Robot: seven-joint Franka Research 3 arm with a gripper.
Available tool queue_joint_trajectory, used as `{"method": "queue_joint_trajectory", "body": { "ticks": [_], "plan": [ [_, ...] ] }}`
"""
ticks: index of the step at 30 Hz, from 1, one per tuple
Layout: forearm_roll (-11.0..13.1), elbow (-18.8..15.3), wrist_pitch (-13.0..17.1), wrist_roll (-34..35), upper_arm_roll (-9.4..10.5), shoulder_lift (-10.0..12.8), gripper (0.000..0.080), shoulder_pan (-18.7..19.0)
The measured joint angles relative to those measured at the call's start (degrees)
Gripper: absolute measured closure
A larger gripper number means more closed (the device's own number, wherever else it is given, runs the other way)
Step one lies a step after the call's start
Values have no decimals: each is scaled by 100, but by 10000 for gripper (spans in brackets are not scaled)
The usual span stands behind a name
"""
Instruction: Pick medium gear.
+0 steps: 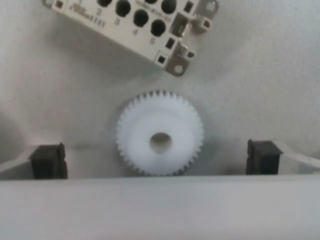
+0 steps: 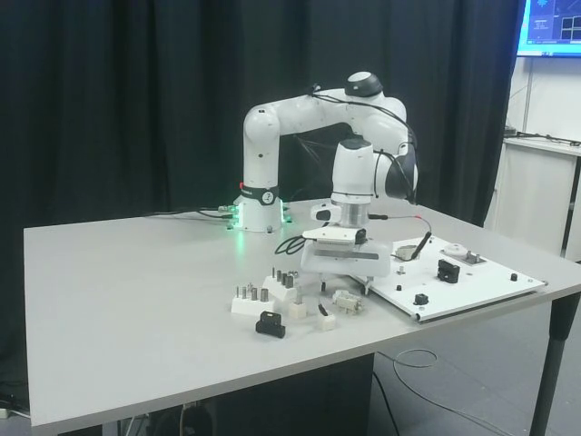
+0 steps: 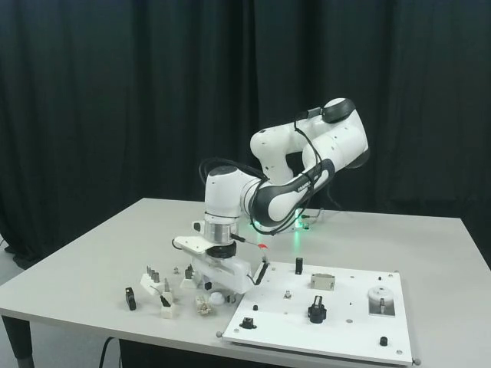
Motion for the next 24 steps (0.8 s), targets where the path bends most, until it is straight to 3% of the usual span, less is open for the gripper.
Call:
{"method": "queue_joint_trajectory", "body": {
  "ticks": [11,12,18,20,24],
  "plan": [
    [15,67,61,-76,59,20,3,-47],
    [15,70,63,-114,62,21,102,-47],
    [15,73,71,-204,72,21,102,-47],
    [15,73,71,-204,74,21,424,-47],
    [15,77,81,-204,69,20,424,-47]
  ]
}}
